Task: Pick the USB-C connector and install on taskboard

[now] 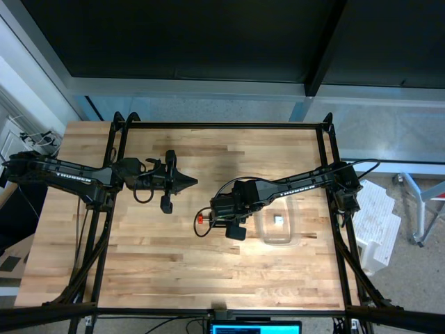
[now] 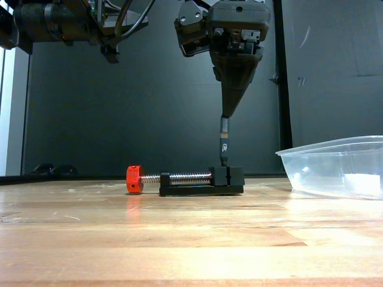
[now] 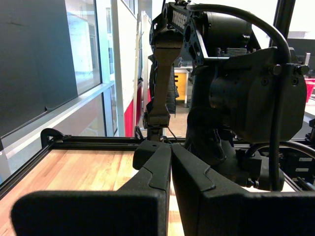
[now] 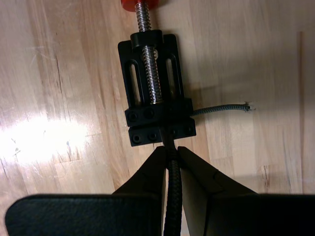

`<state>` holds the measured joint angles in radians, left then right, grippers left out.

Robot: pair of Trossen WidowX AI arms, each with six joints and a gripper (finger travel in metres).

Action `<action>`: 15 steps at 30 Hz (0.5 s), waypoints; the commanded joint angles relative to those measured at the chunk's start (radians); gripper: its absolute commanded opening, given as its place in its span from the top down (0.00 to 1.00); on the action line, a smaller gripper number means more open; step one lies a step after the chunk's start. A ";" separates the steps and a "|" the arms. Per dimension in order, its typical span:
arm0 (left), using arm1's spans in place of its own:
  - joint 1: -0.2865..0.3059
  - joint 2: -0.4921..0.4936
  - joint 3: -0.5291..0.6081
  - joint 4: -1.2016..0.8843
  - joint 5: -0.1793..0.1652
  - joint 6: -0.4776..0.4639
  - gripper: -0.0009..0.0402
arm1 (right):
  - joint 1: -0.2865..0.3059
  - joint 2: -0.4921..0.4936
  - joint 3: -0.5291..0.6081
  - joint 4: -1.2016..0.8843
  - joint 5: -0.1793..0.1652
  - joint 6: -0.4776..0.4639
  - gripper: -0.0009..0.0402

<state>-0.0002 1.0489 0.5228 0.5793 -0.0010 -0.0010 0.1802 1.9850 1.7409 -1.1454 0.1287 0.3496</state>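
Note:
The taskboard (image 2: 200, 182) is a small black block with a threaded screw and a red-orange knob (image 2: 134, 179), lying on the wooden table. My right gripper (image 2: 225, 116) hangs straight above the block's end far from the knob, shut on the USB-C connector (image 2: 224, 144), which stands upright. The connector's lower tip meets the block's top. From the right wrist, the connector (image 4: 172, 169) runs between the fingers of the right gripper (image 4: 171, 153) to the taskboard (image 4: 152, 98). My left gripper (image 1: 191, 182) is parked above the table's left half, shut and empty, as the left wrist view (image 3: 171, 152) confirms.
A clear plastic tray (image 1: 288, 236) holding a small white square piece (image 1: 278, 219) sits just right of the taskboard (image 1: 212, 219). A thin braided cord (image 4: 221, 109) sticks out sideways from the block. A black frame borders the table.

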 commanded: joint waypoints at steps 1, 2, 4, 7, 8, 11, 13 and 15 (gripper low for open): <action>0.000 0.000 0.000 0.000 0.000 0.000 0.98 | 0.000 -0.006 0.000 -0.002 0.000 0.000 0.98; 0.000 0.000 0.000 0.000 0.000 0.000 0.98 | 0.000 -0.007 0.000 -0.002 0.001 -0.002 0.98; 0.000 0.000 0.000 0.000 0.000 0.000 0.98 | 0.000 -0.010 0.000 -0.002 0.001 -0.002 0.98; 0.000 0.000 0.000 0.000 0.000 0.000 0.98 | 0.000 -0.010 0.000 0.000 0.001 -0.009 0.98; 0.000 0.000 0.000 0.000 0.000 0.000 0.98 | 0.000 -0.010 -0.003 0.005 0.001 -0.011 0.98; 0.000 0.000 0.000 0.000 0.000 0.000 0.98 | 0.000 -0.010 -0.014 0.017 0.000 -0.011 0.98; 0.000 0.000 0.000 0.000 0.000 0.000 0.98 | 0.000 -0.010 -0.014 0.019 0.001 -0.015 0.98; 0.000 0.000 0.000 0.000 0.000 0.000 0.98 | 0.000 -0.010 -0.014 0.022 0.000 -0.016 0.98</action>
<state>-0.0002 1.0489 0.5228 0.5797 -0.0010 -0.0006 0.1795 1.9751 1.7260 -1.1282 0.1299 0.3344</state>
